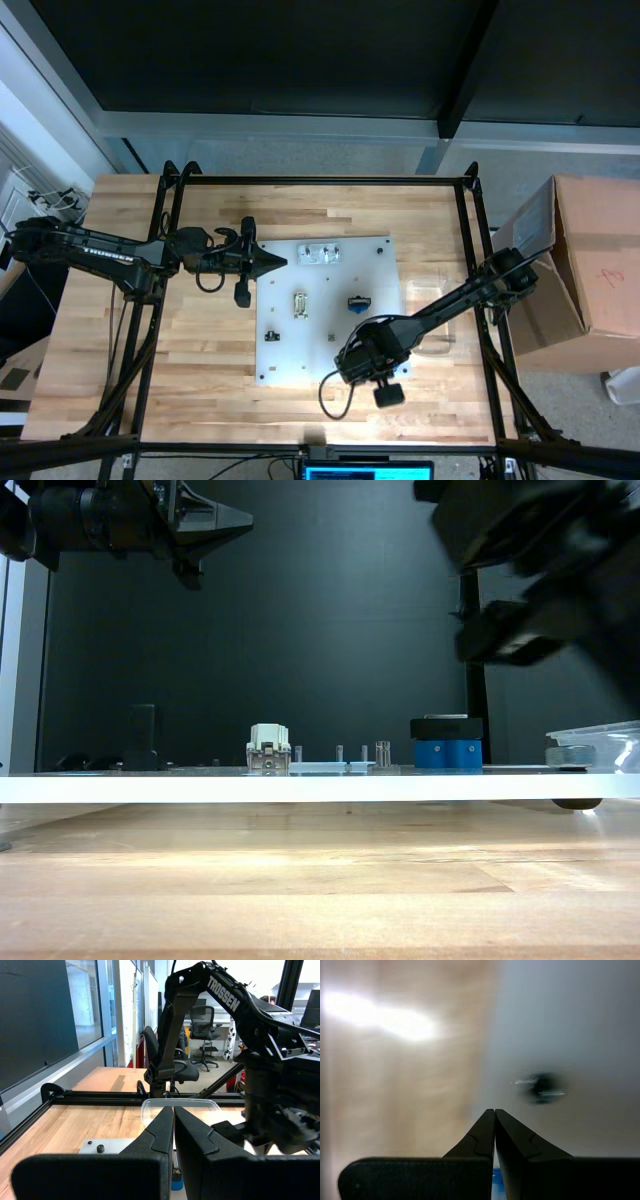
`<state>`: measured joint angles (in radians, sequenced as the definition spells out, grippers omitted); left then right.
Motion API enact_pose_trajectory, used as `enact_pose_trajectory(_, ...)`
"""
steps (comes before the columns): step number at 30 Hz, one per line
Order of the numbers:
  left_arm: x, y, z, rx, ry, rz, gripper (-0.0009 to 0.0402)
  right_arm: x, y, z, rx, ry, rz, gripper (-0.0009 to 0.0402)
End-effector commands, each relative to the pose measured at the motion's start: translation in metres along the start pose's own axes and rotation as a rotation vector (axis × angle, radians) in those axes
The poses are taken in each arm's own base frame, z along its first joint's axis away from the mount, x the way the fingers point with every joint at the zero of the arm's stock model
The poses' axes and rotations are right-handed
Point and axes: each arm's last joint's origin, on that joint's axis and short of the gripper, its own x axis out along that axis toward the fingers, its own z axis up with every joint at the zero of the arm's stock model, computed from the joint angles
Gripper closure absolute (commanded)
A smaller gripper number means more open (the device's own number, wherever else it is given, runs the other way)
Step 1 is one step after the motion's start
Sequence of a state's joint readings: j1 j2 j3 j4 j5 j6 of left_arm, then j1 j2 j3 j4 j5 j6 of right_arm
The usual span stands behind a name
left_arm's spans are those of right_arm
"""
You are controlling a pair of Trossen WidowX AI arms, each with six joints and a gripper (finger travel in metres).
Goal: Pick the M12 nut and place it on its threads and fasten
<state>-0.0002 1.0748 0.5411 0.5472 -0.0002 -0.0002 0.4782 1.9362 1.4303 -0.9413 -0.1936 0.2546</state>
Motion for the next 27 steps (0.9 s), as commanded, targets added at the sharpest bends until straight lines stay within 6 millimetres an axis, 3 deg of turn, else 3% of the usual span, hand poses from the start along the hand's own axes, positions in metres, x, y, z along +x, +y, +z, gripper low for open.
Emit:
enact_pose_trajectory(1,0.000,0.000,0.000,0.000,0.000,0.000,0.0393,0.000,-0.001,-0.001,0.001,0.012,-0.025,0.0393)
enact_pose_trajectory(10,0.000,0.000,0.000,0.000,0.000,0.000,0.0393,-0.002,-0.011,-0.001,0.040,-0.054,-0.343,0.0393)
enact_pose_trajectory(15,0.000,0.000,0.000,0.000,0.000,0.000,0.0393,0.000,-0.008,0.000,0.029,-0.046,-0.260,0.0393)
enact_pose_trajectory(22,0.000,0.000,0.000,0.000,0.000,0.000,0.0393,0.001,0.001,0.000,-0.002,0.005,0.050,0.0393)
enact_pose_trajectory(27,0.000,0.000,0.000,0.000,0.000,0.000,0.0393,0.000,-0.004,-0.003,0.013,0.009,-0.122,0.0393)
